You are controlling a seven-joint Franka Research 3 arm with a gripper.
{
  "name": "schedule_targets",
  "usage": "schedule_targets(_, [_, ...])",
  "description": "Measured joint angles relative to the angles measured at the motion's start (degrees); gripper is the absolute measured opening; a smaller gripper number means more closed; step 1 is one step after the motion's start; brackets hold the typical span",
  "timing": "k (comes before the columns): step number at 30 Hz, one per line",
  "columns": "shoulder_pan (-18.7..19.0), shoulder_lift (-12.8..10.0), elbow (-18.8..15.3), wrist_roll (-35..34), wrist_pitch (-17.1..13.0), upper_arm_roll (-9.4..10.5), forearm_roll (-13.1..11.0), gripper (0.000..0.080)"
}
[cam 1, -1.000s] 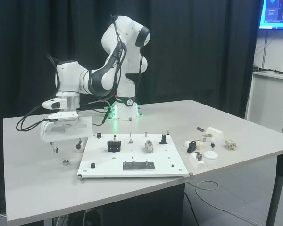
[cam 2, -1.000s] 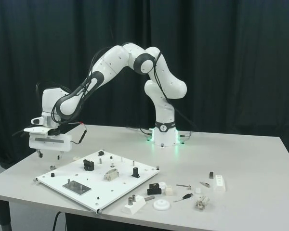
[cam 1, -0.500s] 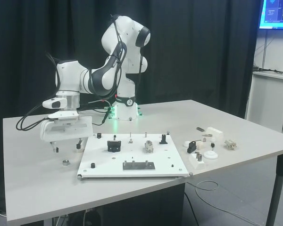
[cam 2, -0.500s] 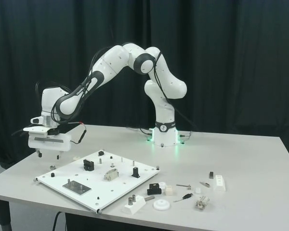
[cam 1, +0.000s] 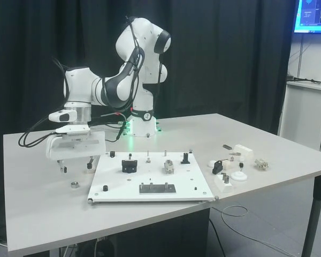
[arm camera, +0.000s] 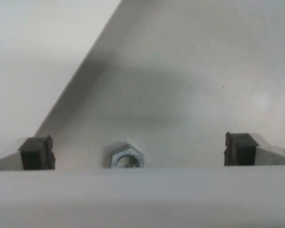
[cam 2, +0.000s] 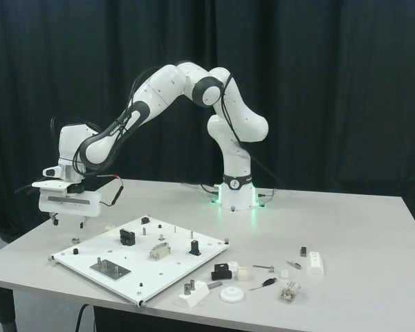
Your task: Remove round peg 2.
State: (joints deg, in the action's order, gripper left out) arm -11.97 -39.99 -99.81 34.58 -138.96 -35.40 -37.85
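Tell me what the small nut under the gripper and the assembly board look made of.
The nut looks like bright plated steel: grey, shiny hexagonal faces. The board looks like white plastic or painted sheet, smooth and matt; which one I cannot tell.

- A grey table (cam 1: 37, 214) is backed by a black curtain (cam 2: 332, 83).
- A white board (cam 1: 150, 184) is laid near the table's front edge.
- A small hex nut (arm camera: 126, 157) is seen on the bare table just beside the board's edge.
- Loose white and black parts (cam 1: 232, 166) are scattered toward the table's far end.
- A screen (cam 1: 314, 16) is mounted beyond the table.
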Motion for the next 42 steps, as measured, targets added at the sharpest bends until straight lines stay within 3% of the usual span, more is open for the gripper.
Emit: schedule_targets(42, [0.3,-0.2,1.7,-0.6,0.0,0.02,0.0,0.0800])
